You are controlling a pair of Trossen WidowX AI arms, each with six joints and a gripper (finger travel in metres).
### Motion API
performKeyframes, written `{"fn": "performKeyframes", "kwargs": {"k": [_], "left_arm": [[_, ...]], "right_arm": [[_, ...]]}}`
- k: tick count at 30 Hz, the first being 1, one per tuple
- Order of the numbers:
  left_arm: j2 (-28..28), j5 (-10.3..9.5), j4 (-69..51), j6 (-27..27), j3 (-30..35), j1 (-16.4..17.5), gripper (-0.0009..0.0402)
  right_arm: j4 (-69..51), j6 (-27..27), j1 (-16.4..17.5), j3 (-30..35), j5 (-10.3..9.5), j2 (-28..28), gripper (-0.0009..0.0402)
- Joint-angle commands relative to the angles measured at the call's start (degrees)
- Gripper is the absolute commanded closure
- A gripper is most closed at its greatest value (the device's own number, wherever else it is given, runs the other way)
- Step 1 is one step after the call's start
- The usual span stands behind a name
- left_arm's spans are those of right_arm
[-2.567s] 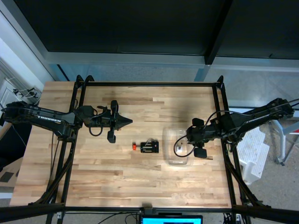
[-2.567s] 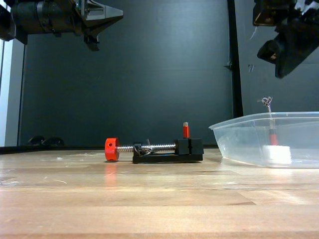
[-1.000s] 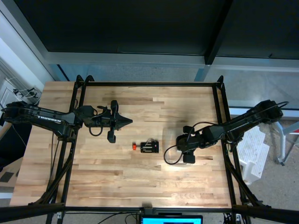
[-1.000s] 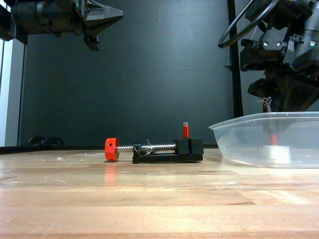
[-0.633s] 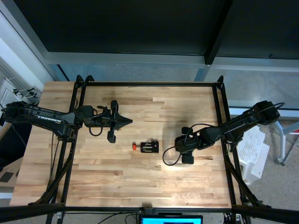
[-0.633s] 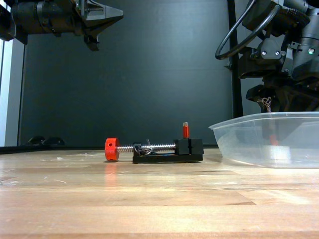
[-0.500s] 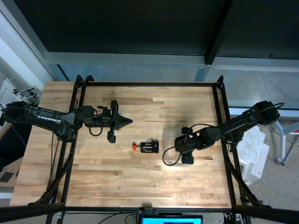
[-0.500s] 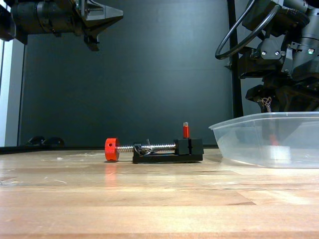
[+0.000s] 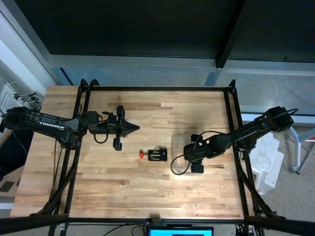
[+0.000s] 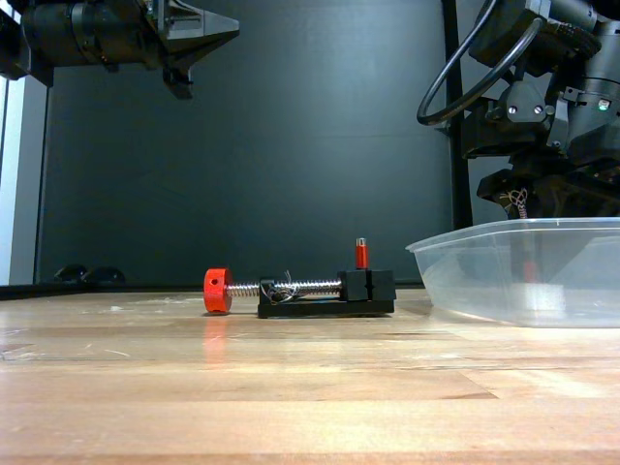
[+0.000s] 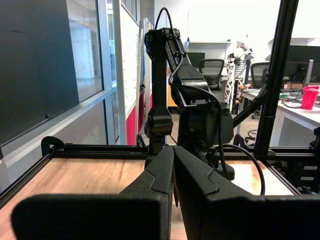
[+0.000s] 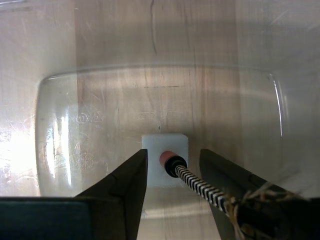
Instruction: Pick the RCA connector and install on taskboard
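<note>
Tray (image 10: pixel 465 281) walls ring right jaws — spread astride RCA connector (image 12: pixel 174 166); left jaws closed, parked aloft.

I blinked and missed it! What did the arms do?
The right end effector came down over the clear tray, open, straddling the RCA connector in its white block; nothing grasped. The left end effector stayed parked high at left, shut; the taskboard stayed put.

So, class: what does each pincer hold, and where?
Nothing. Right pincer, open, straddles the RCA connector in the tray; left pincer, shut and empty, hangs over the table.
</note>
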Motion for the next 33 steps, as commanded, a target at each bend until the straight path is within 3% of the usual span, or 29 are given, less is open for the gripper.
{"fn": "performKeyframes", "kwargs": {"k": [1,24,33], "left_arm": [[0.00,0.00,0.00,0.02,0.00,0.00,0.0393],[0.00,0.00,0.00,0.00,0.00,0.00,0.0393],[0.00,0.00,0.00,0.02,0.00,0.00,0.0393]], "right_arm": [[0.09,0.04,0.02,0.02,-0.04,-0.09,0.0274],[0.17,0.07,0.11,0.02,-0.04,-0.11,0.0380],[-1.16,0.11,0.11,0.52,-0.07,-1.57,0.0392]]}}
